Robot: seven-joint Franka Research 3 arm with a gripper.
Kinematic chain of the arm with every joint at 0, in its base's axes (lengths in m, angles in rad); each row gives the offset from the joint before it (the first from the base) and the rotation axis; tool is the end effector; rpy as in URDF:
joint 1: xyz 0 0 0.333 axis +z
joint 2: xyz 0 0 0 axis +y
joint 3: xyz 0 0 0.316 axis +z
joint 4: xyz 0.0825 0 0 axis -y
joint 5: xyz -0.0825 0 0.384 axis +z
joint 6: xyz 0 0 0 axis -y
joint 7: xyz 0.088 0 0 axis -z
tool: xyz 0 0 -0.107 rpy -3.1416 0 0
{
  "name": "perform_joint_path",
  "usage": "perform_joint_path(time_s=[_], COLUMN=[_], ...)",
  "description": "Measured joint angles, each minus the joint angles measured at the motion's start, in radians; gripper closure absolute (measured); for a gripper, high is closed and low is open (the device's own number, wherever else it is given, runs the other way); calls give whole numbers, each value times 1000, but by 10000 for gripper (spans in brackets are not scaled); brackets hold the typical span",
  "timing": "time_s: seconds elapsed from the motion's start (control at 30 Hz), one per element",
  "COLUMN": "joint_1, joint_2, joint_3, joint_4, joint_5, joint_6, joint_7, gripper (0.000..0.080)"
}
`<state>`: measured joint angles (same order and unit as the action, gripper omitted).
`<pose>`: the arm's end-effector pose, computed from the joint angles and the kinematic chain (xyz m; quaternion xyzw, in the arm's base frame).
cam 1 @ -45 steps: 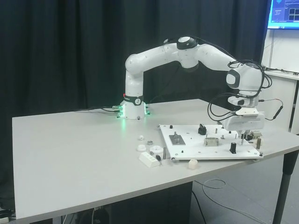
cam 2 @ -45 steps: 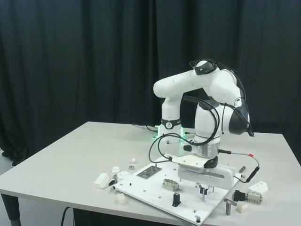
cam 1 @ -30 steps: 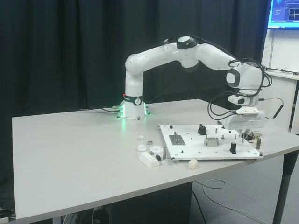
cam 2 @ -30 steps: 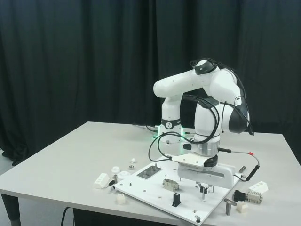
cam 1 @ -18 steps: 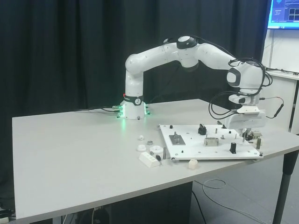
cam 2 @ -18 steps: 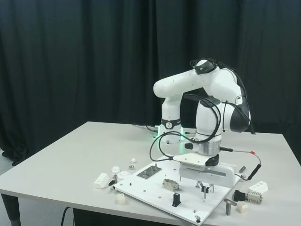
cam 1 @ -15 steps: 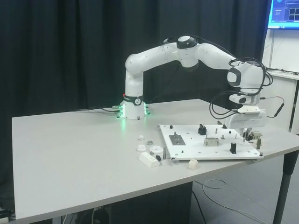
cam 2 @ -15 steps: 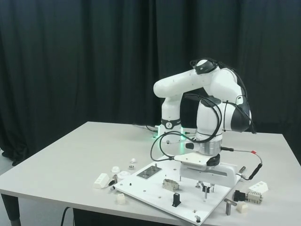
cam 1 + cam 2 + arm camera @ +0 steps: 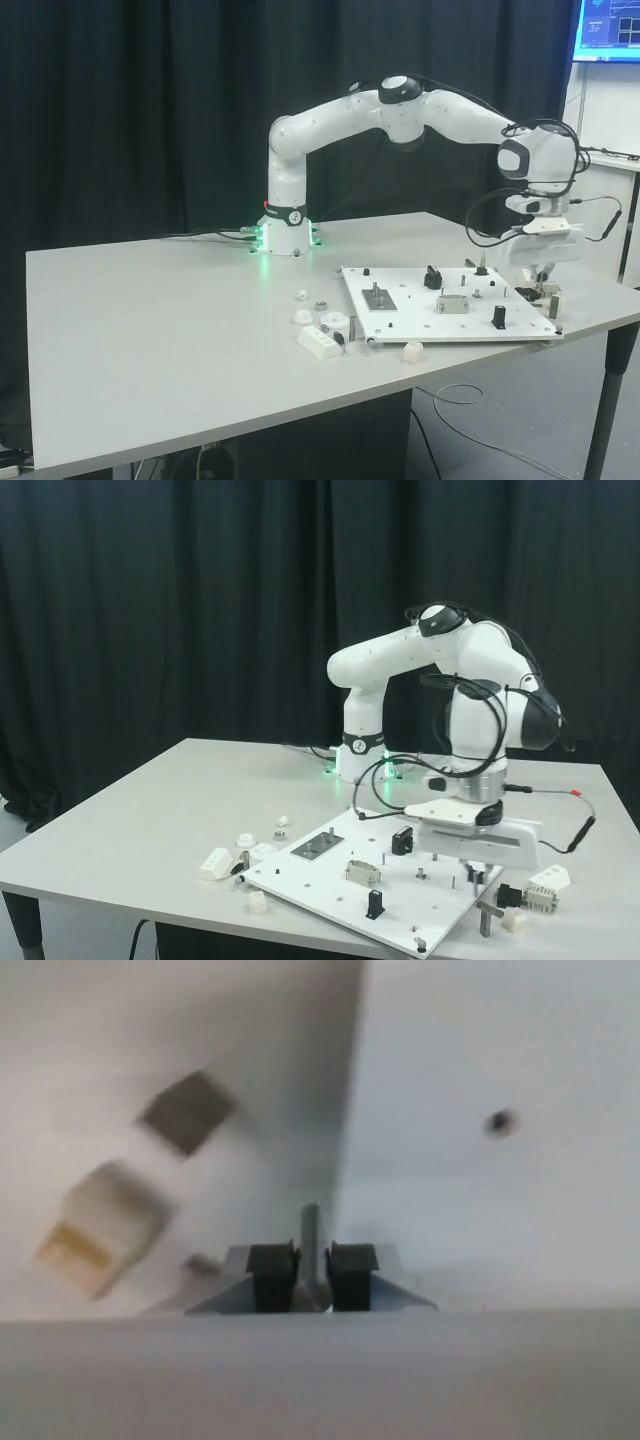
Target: Place round peg 2.
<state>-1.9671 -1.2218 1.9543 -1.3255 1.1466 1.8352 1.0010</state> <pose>0.6595 0.3195 0.2407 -0.8703 0.4924 0.0035 0.0103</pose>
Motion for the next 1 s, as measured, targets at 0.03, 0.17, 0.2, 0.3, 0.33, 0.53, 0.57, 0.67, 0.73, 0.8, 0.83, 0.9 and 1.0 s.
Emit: perform_joint_path(time_s=[0.03, 0.17, 0.2, 0.3, 0.33, 0.53, 0.57, 0.67, 0.73, 0.8, 0.83, 0.9, 1.0], joint_1=[3, 13, 15, 22, 25, 42, 45, 55, 60, 64, 65, 68, 69], joint_2=[0, 0, 0, 0, 0, 0, -1, -3, -5, -7, -8, -9, -11], joint_3=[3, 15, 18, 28, 30, 44, 46, 53, 58, 66, 70, 78, 90], joint_4=[6, 34, 41, 59, 64, 79, 80, 81, 81, 81, 81, 81, 81], joint_5=[0, 0, 0, 0, 0, -3, -4, -8, -12, -17, -20, -26, -36], joint_6=[0, 0, 0, 0, 0, 1, 1, 4, 12, 23, 29, 42, 60], joint_7=[11, 57, 67, 99, 109, 151, 154, 166, 174, 184, 189, 196, 206], gripper=[728, 728, 728, 728, 728, 728, 728, 728, 728, 728, 728, 728, 728])
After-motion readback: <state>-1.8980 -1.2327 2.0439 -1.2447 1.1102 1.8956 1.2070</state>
